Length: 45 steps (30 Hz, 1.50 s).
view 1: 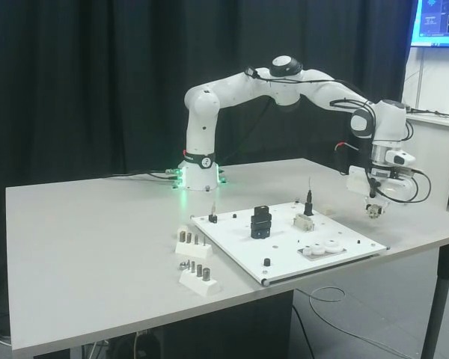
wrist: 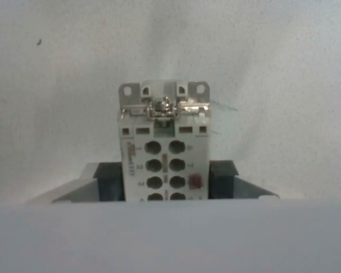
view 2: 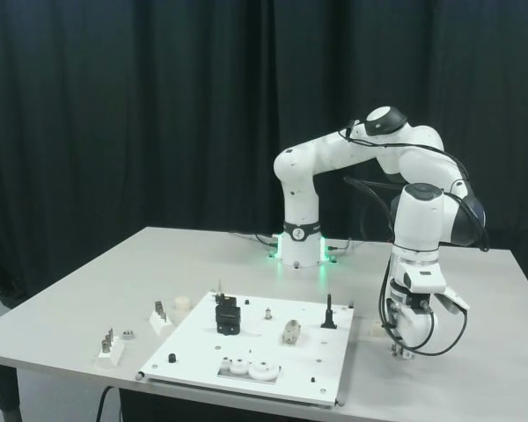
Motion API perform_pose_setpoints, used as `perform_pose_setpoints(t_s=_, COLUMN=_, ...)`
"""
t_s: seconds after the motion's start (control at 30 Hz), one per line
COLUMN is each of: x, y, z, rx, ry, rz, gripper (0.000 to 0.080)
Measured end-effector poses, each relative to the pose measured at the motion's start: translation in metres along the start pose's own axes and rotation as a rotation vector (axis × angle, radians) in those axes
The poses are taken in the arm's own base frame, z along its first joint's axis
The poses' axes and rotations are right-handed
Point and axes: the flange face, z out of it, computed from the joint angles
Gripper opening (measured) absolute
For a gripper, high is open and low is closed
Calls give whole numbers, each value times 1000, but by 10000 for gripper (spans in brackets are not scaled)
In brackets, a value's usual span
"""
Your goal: Insert waterproof.
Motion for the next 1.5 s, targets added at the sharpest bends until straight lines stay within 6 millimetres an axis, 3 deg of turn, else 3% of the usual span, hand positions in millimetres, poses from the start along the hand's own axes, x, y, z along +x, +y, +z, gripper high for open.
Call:
perform_pose_setpoints(t_s=0.93, x=1, y=1, z=-4, rx=-7, ry=0, rz=19, gripper=310)
perform_pose_setpoints(t_s=1.5, x=-23, y=27, z=-49, rx=-44, ry=-37, rz=182, gripper=310)
